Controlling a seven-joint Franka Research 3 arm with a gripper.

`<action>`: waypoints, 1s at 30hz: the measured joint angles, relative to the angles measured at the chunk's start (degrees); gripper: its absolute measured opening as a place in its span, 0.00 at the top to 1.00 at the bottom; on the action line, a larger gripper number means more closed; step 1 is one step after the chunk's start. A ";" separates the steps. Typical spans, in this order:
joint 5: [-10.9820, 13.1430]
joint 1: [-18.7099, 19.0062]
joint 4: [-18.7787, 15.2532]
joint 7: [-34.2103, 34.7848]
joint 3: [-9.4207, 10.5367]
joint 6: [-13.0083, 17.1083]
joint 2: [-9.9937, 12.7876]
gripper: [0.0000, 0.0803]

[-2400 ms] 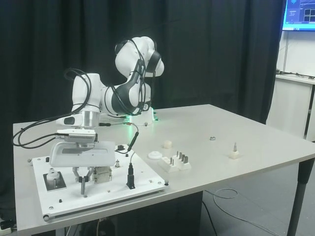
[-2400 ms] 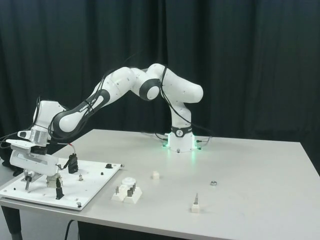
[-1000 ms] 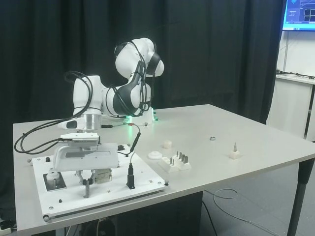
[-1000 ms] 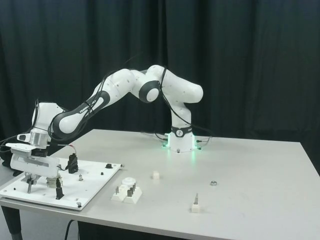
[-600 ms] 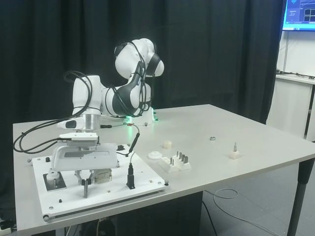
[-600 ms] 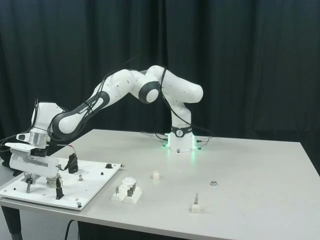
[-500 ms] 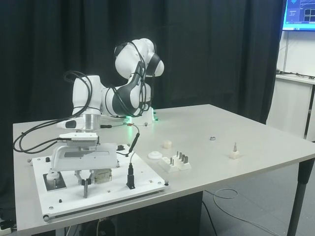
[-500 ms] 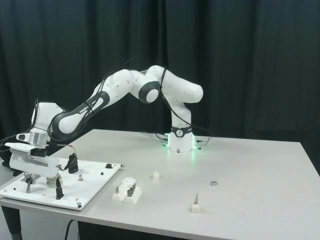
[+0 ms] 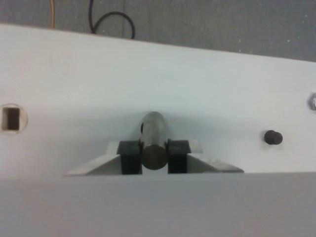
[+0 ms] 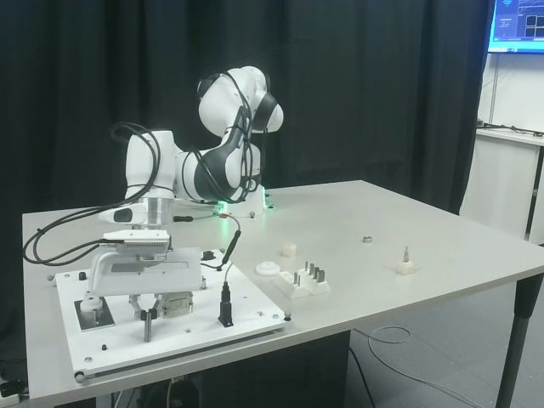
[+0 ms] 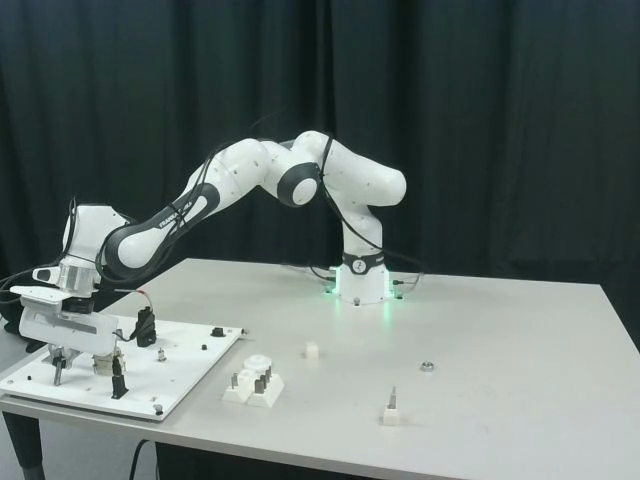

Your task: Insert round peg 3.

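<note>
Fingers (image 9: 154, 157) of the white arm (image 11: 250, 180) are closed on a grey round peg (image 9: 154, 140), one black pad against each side of it. Peg stands upright, long axis vertical, lower end pointing down at the white board (image 10: 183, 327) and, in the first room view, reaching its surface (image 10: 147, 327); whether it has entered a hole cannot be told. Board lies at the near corner of the grey desk (image 11: 500, 350). On the board near the peg sit a small black stud (image 9: 272, 137) and a square socket (image 9: 11, 117).
</note>
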 joint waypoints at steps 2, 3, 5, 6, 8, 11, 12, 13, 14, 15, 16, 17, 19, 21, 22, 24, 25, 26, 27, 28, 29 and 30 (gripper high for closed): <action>-0.14 0.00 0.01 0.00 0.00 -0.06 0.00 0.87; -0.22 0.00 0.02 0.00 0.00 -0.08 0.00 0.87; -0.39 0.00 0.04 0.00 0.00 -0.14 0.00 0.87; -0.47 0.00 0.05 0.00 0.00 -0.18 0.00 0.87; -0.61 0.00 0.09 0.00 0.00 -0.24 0.00 0.87; -0.86 0.00 0.17 0.00 -0.01 -0.43 0.00 0.87; -0.91 0.00 0.21 0.00 -0.02 -0.53 0.00 0.87; -0.95 0.00 0.25 0.00 -0.03 -0.63 0.00 0.87; -0.98 0.00 0.30 0.00 -0.04 -0.73 0.00 0.87; -1.01 0.00 0.34 0.01 -0.06 -0.82 0.00 0.87; -1.03 0.00 0.38 0.04 -0.07 -0.90 0.00 0.87; -1.05 0.00 0.42 0.05 -0.09 -0.96 0.00 0.87; -1.06 0.00 0.47 0.05 -0.13 -1.05 0.00 0.87; -1.08 0.00 0.51 0.05 -0.16 -1.13 0.00 0.87; -1.09 0.00 0.53 0.05 -0.18 -1.17 0.00 0.87; -1.10 0.00 0.56 0.05 -0.21 -1.26 0.00 0.87; -1.11 0.00 0.58 0.05 -0.23 -1.31 0.00 0.87; -1.11 0.00 0.59 0.05 -0.25 -1.35 0.00 0.87; -1.11 0.00 0.60 0.05 -0.26 -1.40 0.00 0.87; -1.11 0.00 0.60 0.05 -0.26 -1.44 0.00 0.87; -1.11 0.00 0.60 0.05 -0.26 -1.48 0.01 0.87; -1.11 0.01 0.61 0.05 -0.26 -1.51 0.02 0.87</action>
